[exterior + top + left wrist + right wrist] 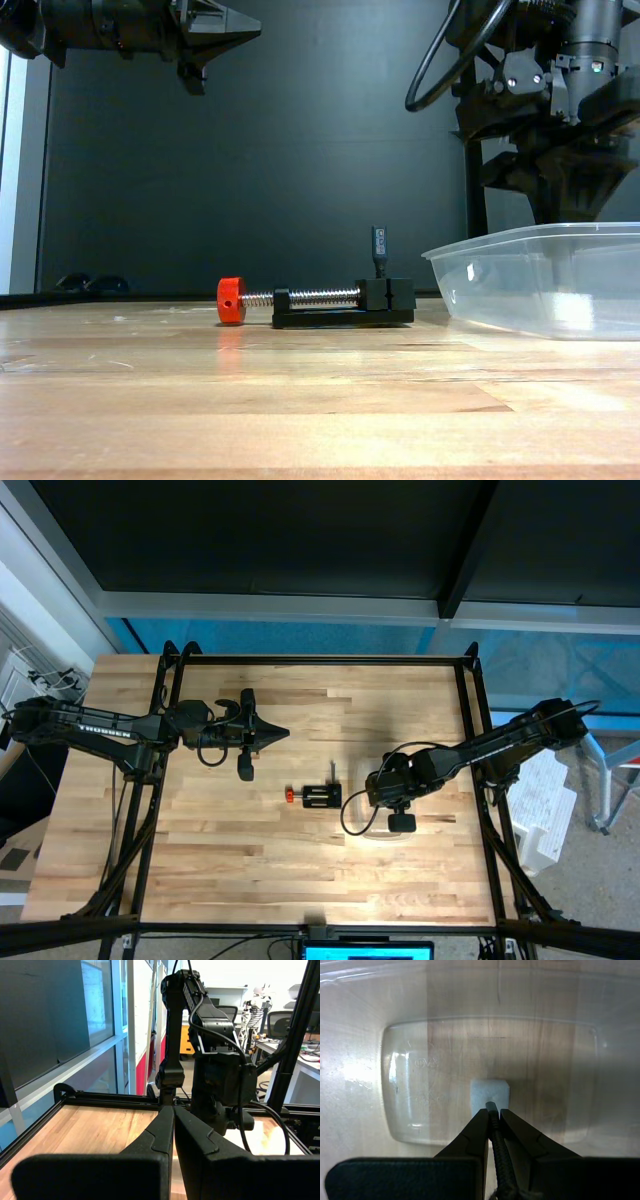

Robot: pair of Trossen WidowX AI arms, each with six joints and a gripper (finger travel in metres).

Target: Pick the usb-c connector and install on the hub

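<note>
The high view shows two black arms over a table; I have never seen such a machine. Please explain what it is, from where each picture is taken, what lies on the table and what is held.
These are two robot arms, standing at the left and right edges of a wooden table. The high view looks down from above. The low view looks level along the table top. Each wrist view comes from a camera on one arm, looking along its gripper. On the table lie the hub, a small black block with an orange-red knob, and beside it a clear plastic tray. The left gripper is shut, empty, and hangs high over the table's left part. The right gripper is above the tray, shut on a black cable, probably the usb-c connector's.
</note>
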